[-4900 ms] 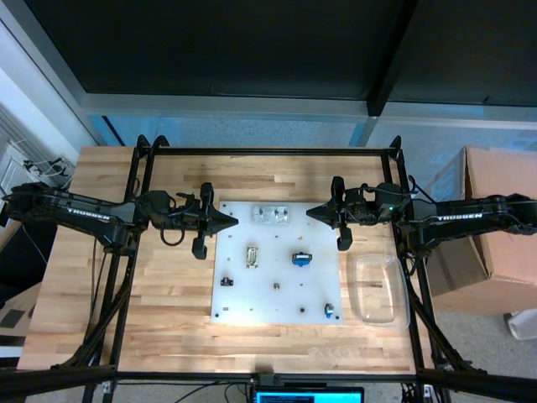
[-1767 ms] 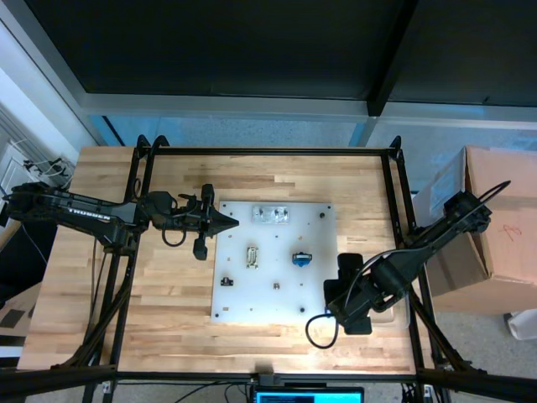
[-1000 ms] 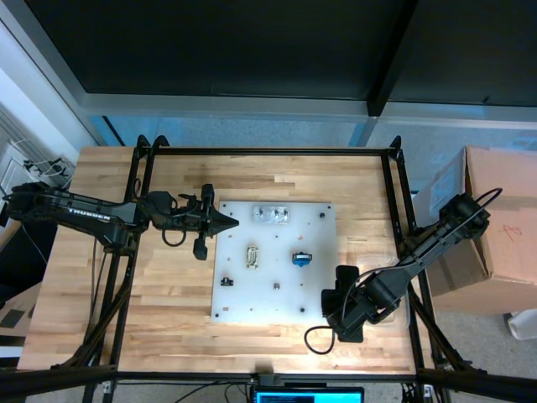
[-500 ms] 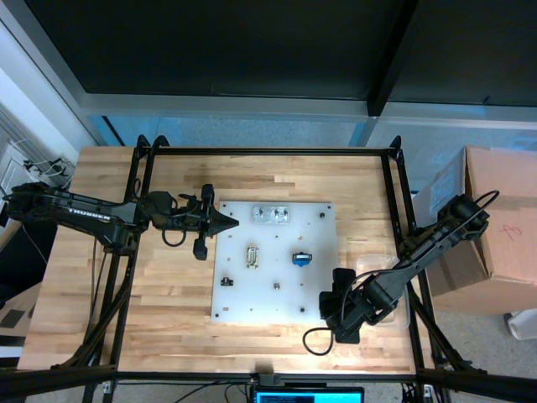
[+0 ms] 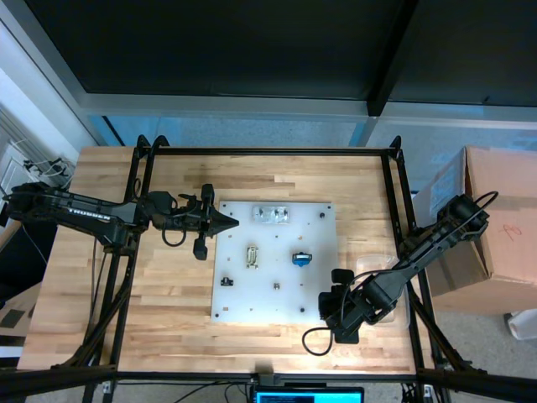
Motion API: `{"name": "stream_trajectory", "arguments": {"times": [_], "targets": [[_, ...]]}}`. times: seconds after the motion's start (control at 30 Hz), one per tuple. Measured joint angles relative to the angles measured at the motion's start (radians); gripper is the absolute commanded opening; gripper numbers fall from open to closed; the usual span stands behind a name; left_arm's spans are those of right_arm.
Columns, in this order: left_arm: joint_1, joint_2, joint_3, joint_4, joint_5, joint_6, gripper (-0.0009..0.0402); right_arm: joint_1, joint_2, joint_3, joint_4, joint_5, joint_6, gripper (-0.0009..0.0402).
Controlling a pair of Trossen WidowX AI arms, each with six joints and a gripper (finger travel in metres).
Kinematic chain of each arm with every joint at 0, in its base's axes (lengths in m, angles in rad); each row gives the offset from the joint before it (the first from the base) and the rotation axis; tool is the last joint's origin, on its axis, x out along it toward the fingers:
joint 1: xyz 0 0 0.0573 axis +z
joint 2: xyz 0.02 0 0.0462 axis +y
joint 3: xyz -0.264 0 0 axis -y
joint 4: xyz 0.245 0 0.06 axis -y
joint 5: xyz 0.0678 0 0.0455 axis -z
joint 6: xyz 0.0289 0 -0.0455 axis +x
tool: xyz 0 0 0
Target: Remove the RJ45 connector from the taskboard and place in the container
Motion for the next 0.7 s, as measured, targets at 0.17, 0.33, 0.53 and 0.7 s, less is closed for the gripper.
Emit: {"name": "stream_trajectory", "arguments": {"times": [0.17,0.33,0.53,0.7], "targets": [[0.000,0.000,0.000,0.000,0.000,0.000,0.0000,0.000,0.000,0.000,0.000,0.000,0.000,0.0071],[0.000,0.000,0.000,0.000,0.000,0.000,0.0000,0.000,0.000,0.000,0.001,-0.004,0.007,0.0024],[0.000,0.000,0.000,0.000,0.000,0.000,0.0000,0.000,-0.001,0.000,0.000,-0.003,0.007,0.0004],[0.000,0.000,0.000,0.000,0.000,0.000,0.0000,0.000,-0.002,0.001,0.000,-0.003,0.007,0.0001]]}}
